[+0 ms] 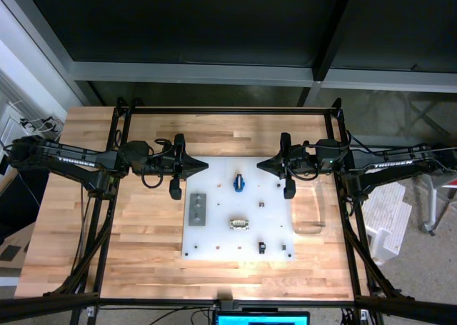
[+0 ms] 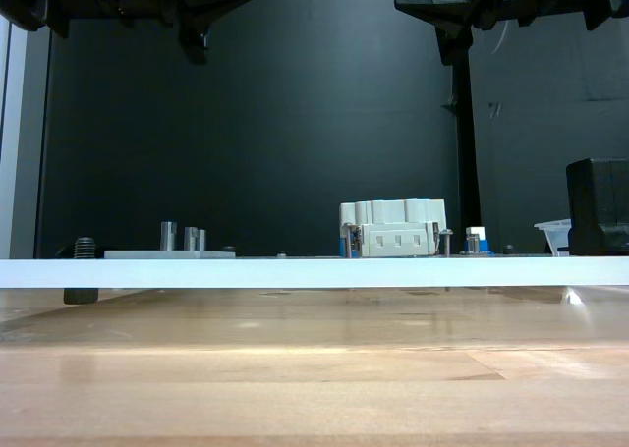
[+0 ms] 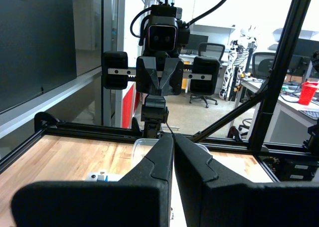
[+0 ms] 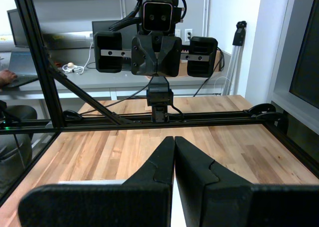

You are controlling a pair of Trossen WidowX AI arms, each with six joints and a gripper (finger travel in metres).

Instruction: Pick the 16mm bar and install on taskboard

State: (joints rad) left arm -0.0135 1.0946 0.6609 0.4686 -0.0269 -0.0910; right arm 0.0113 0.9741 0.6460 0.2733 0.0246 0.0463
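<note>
Pre-pick step, nothing held: left pincer (image 1: pixel 205 166) closed, empty, over upper-left corner of board (image 1: pixel 214 246); right pincer (image 1: pixel 259 164) closed, empty, over upper-right. Whereabouts of bar: cannot tell. Next: find bar, open, descend.

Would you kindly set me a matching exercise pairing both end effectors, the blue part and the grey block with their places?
1 left end effector
2 right end effector
3 blue part
4 grey block

A on board, left half
B shut, above board's far right corner
C on board, far middle
D shut, above board's far left corner

Pairs: 1-D, 2-B, 3-C, 4-A. Bar: cannot tell where.
</note>
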